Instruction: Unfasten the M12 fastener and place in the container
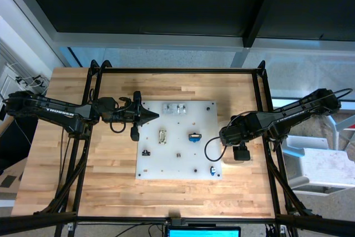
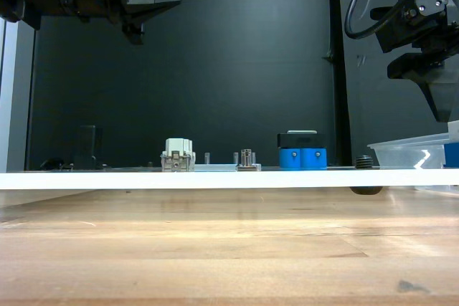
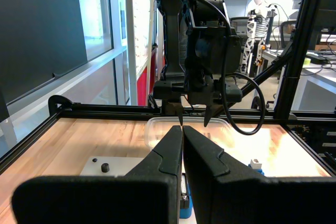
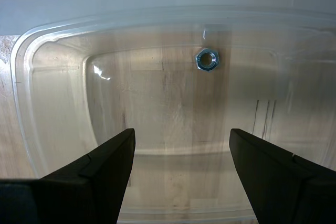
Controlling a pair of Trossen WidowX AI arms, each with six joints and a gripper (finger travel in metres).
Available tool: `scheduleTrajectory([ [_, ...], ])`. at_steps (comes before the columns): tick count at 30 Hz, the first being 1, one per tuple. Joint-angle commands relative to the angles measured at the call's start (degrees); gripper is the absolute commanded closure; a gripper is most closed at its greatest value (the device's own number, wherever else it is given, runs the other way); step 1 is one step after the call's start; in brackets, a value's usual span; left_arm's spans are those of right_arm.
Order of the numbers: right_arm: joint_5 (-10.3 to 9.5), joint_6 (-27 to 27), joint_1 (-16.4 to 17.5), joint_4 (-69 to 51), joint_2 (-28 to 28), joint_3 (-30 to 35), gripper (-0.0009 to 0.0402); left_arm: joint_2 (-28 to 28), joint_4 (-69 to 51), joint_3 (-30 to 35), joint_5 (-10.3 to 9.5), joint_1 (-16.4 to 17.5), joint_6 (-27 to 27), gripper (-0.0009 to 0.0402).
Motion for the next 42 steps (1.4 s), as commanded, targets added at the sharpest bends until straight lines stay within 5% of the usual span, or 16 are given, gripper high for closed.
scheduleTrajectory([
  [1,0.00,0.0,0.0,0.0,0.0,0.0,0.0141,0.0,0.0,0.0,0.00,0.0,0.0,0.0393],
  [42,0.00,0.0,0.0,1.4,0.0,0.0,0.0141,0.0,0.0,0.0,0.00,0.0,0.0,0.0393],
])
